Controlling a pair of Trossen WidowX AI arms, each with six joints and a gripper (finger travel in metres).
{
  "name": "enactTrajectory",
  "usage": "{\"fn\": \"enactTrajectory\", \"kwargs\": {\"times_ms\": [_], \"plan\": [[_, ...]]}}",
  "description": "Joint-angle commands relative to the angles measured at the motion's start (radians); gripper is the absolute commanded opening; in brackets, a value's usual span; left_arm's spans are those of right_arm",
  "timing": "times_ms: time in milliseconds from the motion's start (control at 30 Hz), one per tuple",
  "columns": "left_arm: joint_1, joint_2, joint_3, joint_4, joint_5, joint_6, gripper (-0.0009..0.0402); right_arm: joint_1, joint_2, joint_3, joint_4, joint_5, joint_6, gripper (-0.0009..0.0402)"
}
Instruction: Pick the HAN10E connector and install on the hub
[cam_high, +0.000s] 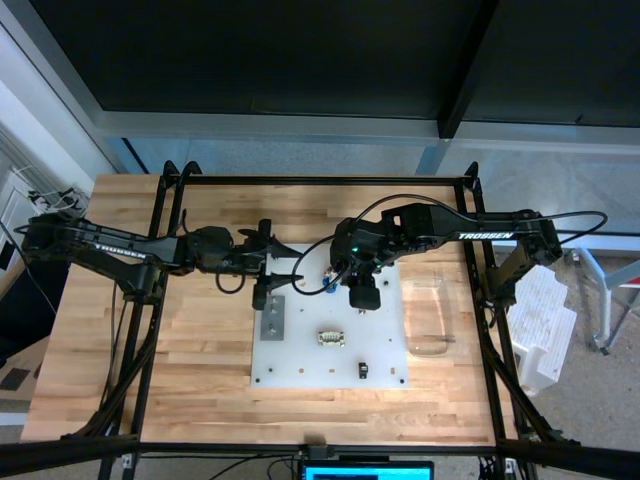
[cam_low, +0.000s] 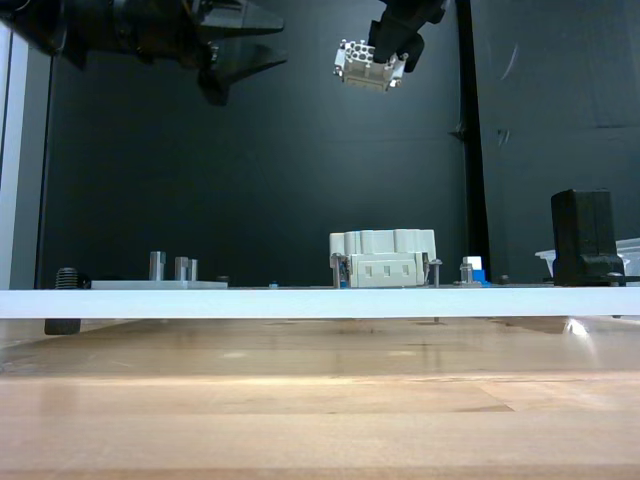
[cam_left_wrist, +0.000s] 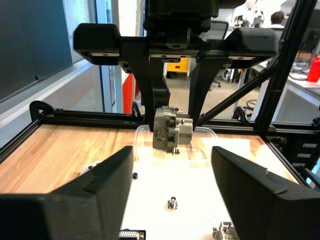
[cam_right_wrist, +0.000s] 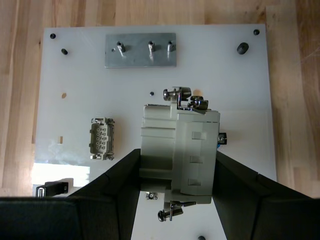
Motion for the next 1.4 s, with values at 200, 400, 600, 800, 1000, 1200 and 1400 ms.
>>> {"fn": "enactTrajectory", "kwargs": {"times_ms": [200,400,600,800,1000,1200,1400], "plan": [[-0.007,0.147,0.125,-0.041,0.0,0.058,0.0263,-0.004,0.0,-0.001,0.006,0.0,-0.001,0.0071],[-0.007,0.22,0.178,-0.046,0.019,0.069,0.0256,-0.004,0.0,-0.001,0.008,0.0,0.0,0.0071],[-0.007,0.282,0.217,-0.044,0.023,0.069,0.0248,-0.004,0.0,-0.001,0.017,0.0,0.0,0.0071],[-0.006,0.301,0.25,-0.04,0.023,0.075,0.0239,-0.004,0.0,-0.001,0.019,0.0,-0.001,0.0071],[-0.006,0.3,0.25,-0.043,0.024,0.08,0.0221,-0.004,0.0,-0.001,0.021,0.0,-0.001,0.0071],[-0.006,0.298,0.25,-0.044,0.023,0.089,0.0194,-0.003,0.0,-0.001,0.02,0.0,-0.001,0.0071],[-0.006,0.298,0.25,-0.044,0.023,0.092,0.0157,-0.003,0.0,-0.001,0.02,0.0,-0.001,0.0071]]}}
